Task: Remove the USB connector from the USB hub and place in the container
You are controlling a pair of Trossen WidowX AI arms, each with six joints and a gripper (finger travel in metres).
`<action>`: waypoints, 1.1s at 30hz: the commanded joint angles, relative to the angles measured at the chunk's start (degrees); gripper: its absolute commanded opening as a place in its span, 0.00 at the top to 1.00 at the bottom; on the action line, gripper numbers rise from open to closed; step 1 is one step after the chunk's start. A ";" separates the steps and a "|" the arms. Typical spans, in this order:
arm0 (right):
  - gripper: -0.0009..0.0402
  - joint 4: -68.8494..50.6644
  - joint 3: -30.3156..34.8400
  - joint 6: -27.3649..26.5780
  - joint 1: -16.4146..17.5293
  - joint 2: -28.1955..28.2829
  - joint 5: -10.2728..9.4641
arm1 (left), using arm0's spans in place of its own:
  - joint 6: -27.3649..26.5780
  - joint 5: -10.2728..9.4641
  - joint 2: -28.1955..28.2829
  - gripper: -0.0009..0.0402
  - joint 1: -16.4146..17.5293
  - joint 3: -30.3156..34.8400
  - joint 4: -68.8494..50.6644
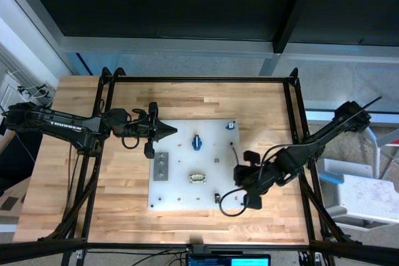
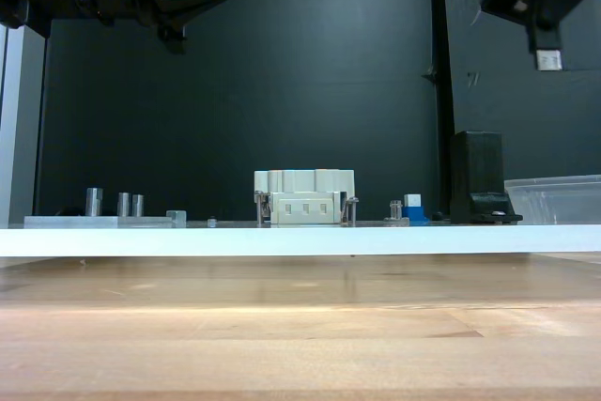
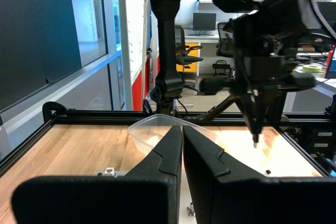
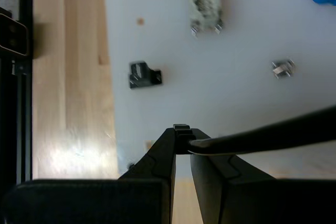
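The wooden desk (image 1: pixel 118 216) carries a white board (image 1: pixel 187 197) at its middle. The left end effector (image 1: pixel 167 130) hangs high over the board's left edge, clenched on nothing. The right end effector (image 4: pixel 182 135) hovers above the board's near right corner, pinching the plug (image 4: pixel 247 139) at its very tips, with the thin cable trailing out sideways. The clear dish (image 3: pixel 152 125) sits on the desk just past the board's right edge, toward the far side. The small black hub (image 4: pixel 143 74) stays on the board, apart from the plug, so the pull-out looks done.

The grip is shallow, so a quick swing could let the plug twist free. The dangling cable may snag a fixture or drape over the dish's low rim, and a low approach could nudge the light dish.
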 commanded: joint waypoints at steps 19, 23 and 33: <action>0.98 -6.69 -16.65 10.67 -0.13 -19.34 1.75 | 0.02 0.02 0.02 0.98 0.00 0.00 0.00; 0.98 -6.69 -19.91 13.75 -0.13 -22.34 1.75 | 0.02 0.02 0.02 0.98 0.00 0.00 0.00; 0.98 -6.86 -26.01 18.32 -0.17 -26.86 1.36 | 0.02 0.02 0.00 0.98 0.00 0.00 0.00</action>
